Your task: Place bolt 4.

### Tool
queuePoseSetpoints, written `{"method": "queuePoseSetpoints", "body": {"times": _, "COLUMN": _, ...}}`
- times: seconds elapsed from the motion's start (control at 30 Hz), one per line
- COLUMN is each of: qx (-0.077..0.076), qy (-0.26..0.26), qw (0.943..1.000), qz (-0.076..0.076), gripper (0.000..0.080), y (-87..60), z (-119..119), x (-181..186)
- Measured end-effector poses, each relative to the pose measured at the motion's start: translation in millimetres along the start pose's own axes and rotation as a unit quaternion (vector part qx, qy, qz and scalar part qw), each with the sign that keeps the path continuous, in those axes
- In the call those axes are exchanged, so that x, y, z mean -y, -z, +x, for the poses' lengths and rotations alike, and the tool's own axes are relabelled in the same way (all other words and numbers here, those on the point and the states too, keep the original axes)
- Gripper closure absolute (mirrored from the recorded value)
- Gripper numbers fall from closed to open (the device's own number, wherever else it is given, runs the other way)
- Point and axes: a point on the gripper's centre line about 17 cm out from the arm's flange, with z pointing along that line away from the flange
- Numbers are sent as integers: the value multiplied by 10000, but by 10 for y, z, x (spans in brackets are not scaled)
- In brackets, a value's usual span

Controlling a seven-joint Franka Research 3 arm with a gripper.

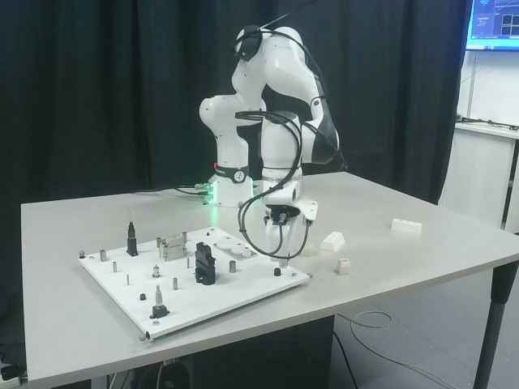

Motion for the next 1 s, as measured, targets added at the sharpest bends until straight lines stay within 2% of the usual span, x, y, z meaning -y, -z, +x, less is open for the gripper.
{"method": "queuePoseSetpoints", "body": {"times": 1.0, "qx": -32, "qy": -134, "qw": 9999, "qz": -8, "gripper": 571, "y": 58, "z": 22, "x": -11}}
